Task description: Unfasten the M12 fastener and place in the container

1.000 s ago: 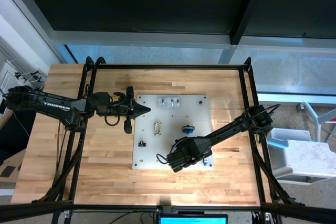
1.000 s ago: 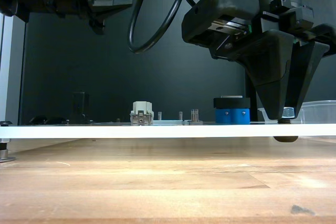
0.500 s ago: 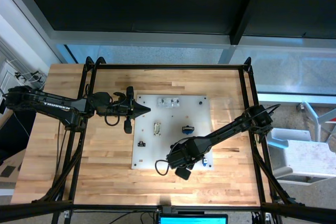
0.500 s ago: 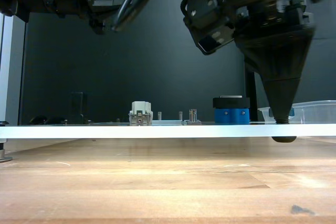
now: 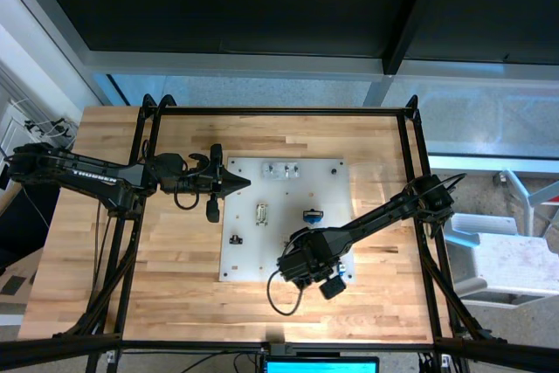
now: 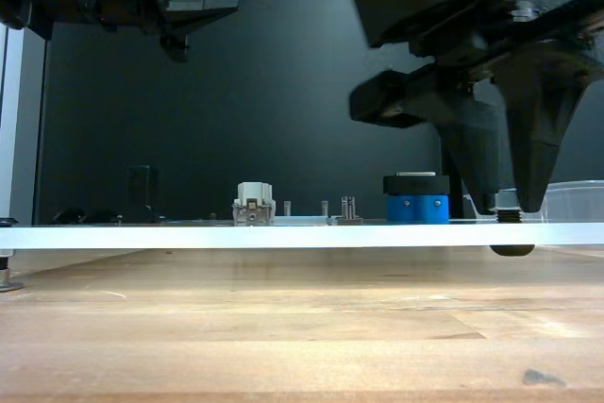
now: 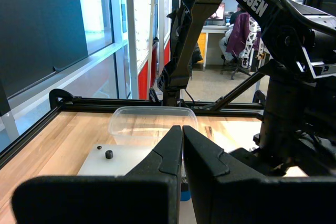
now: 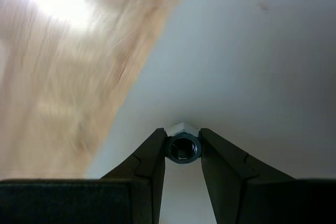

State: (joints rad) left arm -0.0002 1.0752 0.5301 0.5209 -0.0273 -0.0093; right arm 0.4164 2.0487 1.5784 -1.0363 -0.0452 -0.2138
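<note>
The right gripper (image 8: 182, 141) points straight down over the near right edge of the white board (image 5: 279, 216). Its jaws are narrowed to a small gap and pinch the silver M12 fastener (image 8: 182, 149) between the fingertips. From table height the fastener sits just on top of the black ribbed stud (image 6: 510, 218), ribs showing beneath; whether the threads are engaged I cannot tell. The clear container (image 5: 370, 183) lies beside the board's far right edge, apart from the fastener. The left gripper (image 7: 182, 136) hangs high over the board's left edge, jaws pressed together.
</note>
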